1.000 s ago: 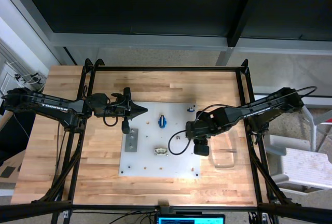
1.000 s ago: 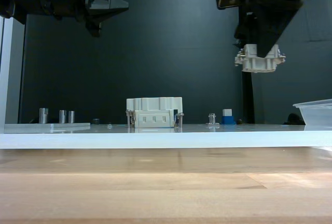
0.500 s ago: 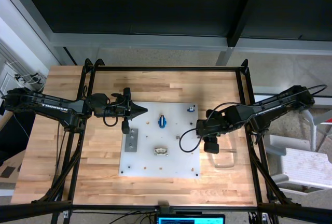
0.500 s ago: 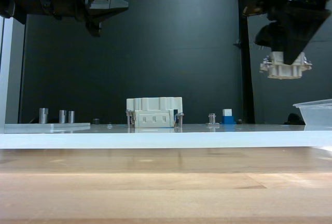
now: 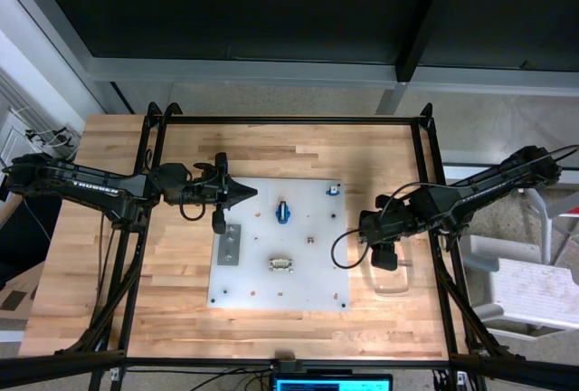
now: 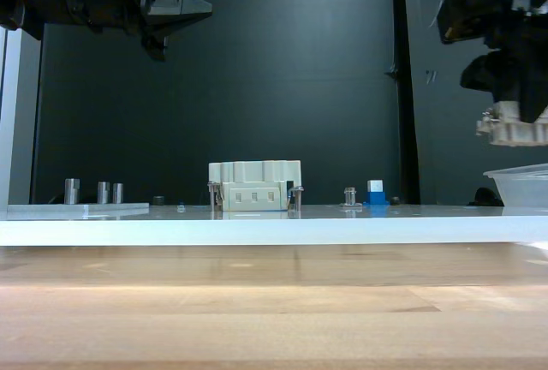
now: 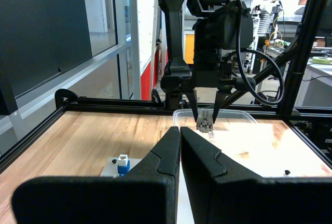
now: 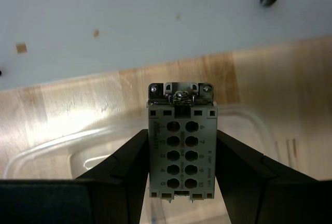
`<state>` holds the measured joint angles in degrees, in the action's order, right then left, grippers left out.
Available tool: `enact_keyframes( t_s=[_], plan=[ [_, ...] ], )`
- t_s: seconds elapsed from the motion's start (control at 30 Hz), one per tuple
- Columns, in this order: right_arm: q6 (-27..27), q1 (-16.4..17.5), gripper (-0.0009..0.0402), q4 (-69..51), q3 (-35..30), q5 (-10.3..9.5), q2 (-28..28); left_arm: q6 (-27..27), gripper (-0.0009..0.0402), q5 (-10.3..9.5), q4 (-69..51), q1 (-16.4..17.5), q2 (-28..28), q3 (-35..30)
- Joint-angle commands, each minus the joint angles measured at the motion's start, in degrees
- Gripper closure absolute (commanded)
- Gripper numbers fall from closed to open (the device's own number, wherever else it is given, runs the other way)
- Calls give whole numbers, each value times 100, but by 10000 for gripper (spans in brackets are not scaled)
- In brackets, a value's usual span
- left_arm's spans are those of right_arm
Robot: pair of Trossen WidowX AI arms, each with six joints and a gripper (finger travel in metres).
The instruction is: Remove the HAN10-E connector and place it in the container
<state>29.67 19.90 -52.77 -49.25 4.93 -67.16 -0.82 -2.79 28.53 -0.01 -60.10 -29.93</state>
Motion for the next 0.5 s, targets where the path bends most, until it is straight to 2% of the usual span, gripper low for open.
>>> enact_keyframes(
  t_s=[0.03, 0.5],
  plan=[
    [197, 170, 341, -2, 157, 2, 94, 2, 393, 2, 2, 0, -2, -2],
    [870, 997, 341, 50, 627, 4, 219, 2, 393, 2, 2, 0, -2, -2]
  ],
)
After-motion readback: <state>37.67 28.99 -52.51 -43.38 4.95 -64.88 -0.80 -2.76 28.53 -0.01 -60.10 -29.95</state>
